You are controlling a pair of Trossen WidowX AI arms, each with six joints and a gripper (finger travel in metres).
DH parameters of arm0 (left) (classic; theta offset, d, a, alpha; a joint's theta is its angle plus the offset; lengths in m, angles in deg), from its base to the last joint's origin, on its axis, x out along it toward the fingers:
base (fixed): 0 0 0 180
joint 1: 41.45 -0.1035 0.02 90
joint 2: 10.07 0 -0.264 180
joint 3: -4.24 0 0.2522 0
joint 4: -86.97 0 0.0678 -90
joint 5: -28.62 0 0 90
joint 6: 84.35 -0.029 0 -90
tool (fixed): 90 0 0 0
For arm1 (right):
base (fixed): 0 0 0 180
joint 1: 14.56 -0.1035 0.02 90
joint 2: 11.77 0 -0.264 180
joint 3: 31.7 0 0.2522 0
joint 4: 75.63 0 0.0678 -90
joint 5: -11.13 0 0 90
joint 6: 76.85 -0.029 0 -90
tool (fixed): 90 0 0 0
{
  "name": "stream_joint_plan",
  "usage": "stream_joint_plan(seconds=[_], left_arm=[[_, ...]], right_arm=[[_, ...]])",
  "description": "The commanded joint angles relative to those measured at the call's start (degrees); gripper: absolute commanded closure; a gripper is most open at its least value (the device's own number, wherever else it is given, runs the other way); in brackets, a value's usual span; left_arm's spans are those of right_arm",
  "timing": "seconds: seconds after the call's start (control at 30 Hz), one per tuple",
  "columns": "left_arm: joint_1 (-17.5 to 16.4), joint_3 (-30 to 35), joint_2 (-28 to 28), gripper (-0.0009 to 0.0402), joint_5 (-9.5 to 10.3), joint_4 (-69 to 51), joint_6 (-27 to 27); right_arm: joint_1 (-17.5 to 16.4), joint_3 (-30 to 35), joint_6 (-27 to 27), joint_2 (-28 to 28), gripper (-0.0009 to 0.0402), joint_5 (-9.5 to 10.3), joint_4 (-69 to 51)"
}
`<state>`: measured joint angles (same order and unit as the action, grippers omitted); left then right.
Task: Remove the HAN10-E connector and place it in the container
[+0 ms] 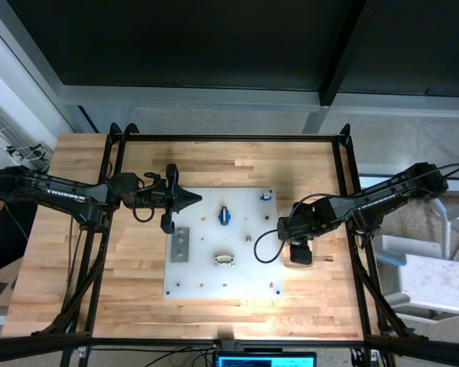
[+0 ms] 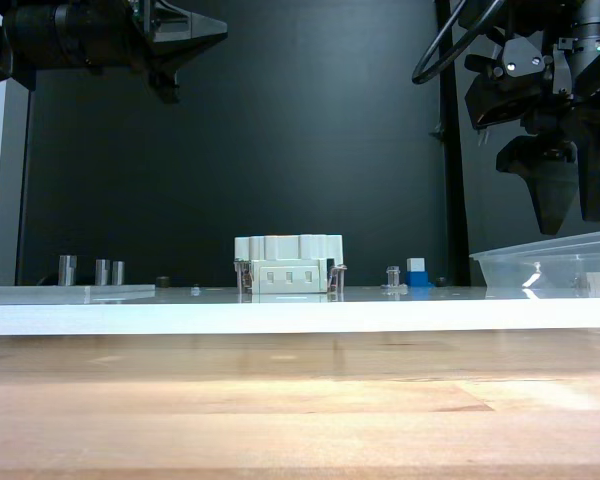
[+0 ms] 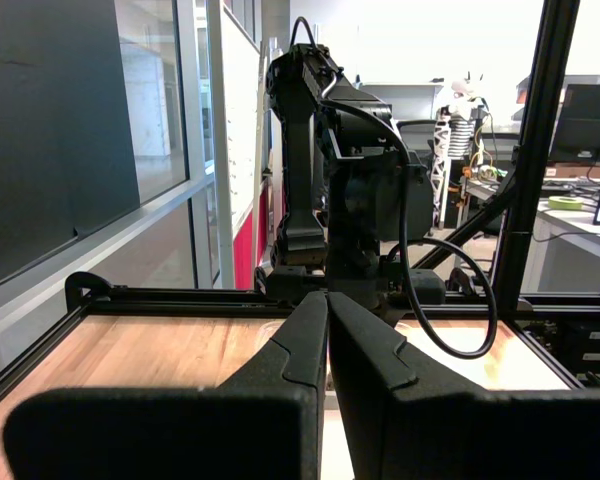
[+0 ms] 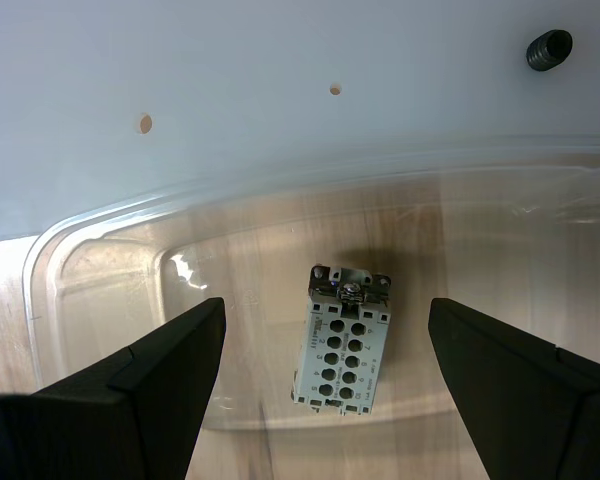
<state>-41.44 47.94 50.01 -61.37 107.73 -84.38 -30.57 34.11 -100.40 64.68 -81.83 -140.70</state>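
The right wrist view delivers the key sight: one HAN10-E connector (image 4: 345, 340) lies flat on the floor of the container (image 4: 42, 262), with ten pin holes in two rows of five, skewed a little against the tub's walls. The right tool (image 2: 574, 222) hangs over it, spread wide open, its fingers (image 4: 150, 380) either side of the block and touching nothing.

The high view can't show that, because the right arm's tool covers most of the tub, which sits on the bench (image 1: 84, 267) just beside the right edge of the white board (image 1: 206, 279). What the high view does give is the count on the board:
- one grey plate (image 1: 181, 245) with holes, at the left edge
- two blue parts (image 1: 224, 216), the bigger one mid-board and the small one (image 1: 265, 196) at the far right corner
- one pale grey housing (image 1: 225, 261) toward the near edge

The low view shows that housing upright on the board, and a pale shape inside the clear tub at the right.

The left tool (image 1: 190, 199) hovers over the board's far left corner, well apart from the container. Its own wrist view shows the jaws pressed together, holding nothing. In all there are two arms, two tools and one container.
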Motion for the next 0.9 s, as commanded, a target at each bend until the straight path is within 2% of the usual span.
stream_joint_plan(seconds=[0.03,0.9], left_arm=[[0.0,0.0,0.0,0.0393,0.0,0.0,0.0],[0.0,0.0,0.0,0.0393,0.0,0.0,0.0]], right_arm=[[0.0,0.0,0.0,0.0,0.0106,0.0,0.2],[0.0,0.0,0.0,0.0,0.0106,0.0,2.5]])
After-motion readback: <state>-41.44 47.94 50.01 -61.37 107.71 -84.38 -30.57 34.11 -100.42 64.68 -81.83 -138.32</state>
